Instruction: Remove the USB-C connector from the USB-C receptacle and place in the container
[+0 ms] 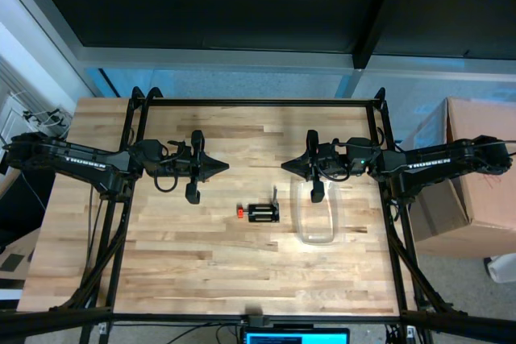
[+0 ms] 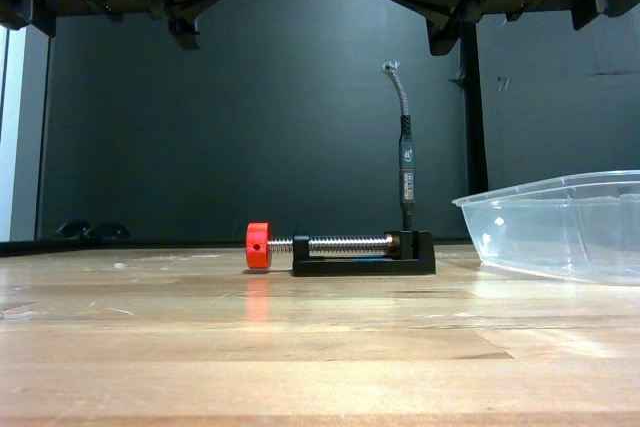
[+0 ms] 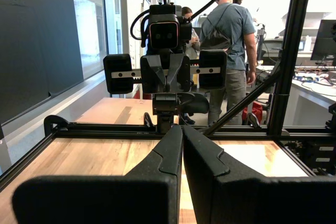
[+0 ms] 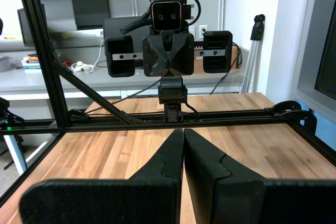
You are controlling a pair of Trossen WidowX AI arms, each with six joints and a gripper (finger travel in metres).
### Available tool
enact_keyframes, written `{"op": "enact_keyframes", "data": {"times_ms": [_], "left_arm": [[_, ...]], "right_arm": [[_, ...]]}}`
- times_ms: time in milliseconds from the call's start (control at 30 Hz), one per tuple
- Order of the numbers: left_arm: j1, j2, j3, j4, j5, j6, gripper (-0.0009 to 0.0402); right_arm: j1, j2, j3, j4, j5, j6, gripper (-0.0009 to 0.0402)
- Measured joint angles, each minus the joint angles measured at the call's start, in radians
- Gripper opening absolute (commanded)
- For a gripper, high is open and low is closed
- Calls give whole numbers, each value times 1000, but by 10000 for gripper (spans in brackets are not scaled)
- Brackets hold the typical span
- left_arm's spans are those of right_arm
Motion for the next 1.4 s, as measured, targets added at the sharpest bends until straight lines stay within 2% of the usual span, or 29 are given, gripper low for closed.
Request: {"op": "enact_keyframes", "data": {"times_ms": [667, 767, 1033, 1400], "left_arm": [[0, 0, 0, 0, 0, 0, 0], [0, 0, 0, 0, 0, 0, 0], [0, 0, 0, 0, 0, 0, 0], [0, 0, 0, 0, 0, 0, 0]], "right_arm": [[5, 0, 5, -28, -3, 11, 0], [28, 0, 49, -173, 0, 11, 0], [100, 27, 290, -737, 0, 11, 0], [201, 216, 639, -1297, 27, 38, 0]]}}
